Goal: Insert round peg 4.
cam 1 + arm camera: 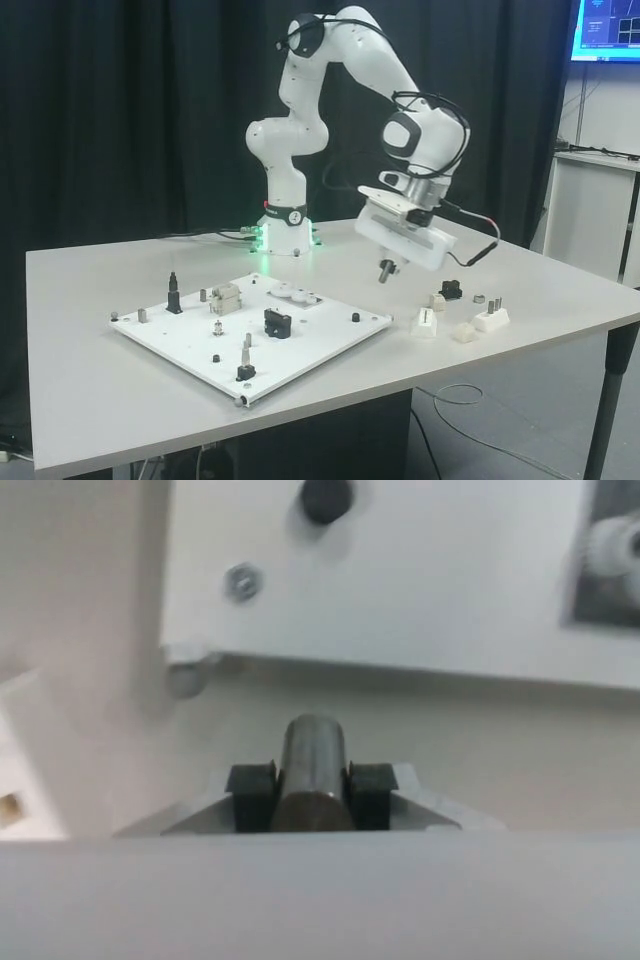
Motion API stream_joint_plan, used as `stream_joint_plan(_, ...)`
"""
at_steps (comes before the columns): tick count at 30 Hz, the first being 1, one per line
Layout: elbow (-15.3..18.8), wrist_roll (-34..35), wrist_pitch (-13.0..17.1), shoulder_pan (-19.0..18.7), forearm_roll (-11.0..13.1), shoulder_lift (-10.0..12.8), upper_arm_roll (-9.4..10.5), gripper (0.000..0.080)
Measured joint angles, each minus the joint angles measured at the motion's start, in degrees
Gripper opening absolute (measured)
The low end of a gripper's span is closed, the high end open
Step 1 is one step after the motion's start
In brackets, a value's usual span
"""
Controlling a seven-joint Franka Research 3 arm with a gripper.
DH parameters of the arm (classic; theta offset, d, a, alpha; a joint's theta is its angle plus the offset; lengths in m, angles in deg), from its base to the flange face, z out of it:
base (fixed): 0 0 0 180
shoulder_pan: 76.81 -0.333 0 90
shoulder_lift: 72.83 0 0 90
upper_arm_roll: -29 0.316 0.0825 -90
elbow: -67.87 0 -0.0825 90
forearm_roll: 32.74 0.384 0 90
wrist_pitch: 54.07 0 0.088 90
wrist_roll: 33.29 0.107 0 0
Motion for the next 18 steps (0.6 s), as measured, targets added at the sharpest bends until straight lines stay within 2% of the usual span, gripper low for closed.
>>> stream_joint_plan(6,3.7,-1.4,2.3,1.9,-2.7,-2.7,-0.01,0.0153)
stream_joint_plan(10,6.5,-5.8,4.7,3.4,-4.2,-4.3,-0.01,0.0153)
stream_joint_plan(14,9.3,-9.8,7.5,5.1,-4.6,-5.7,-0.04,0.0153)
stream_joint_plan(18,12.1,-10.1,11.4,6.9,-5.0,-7.0,-0.29,0.0153)
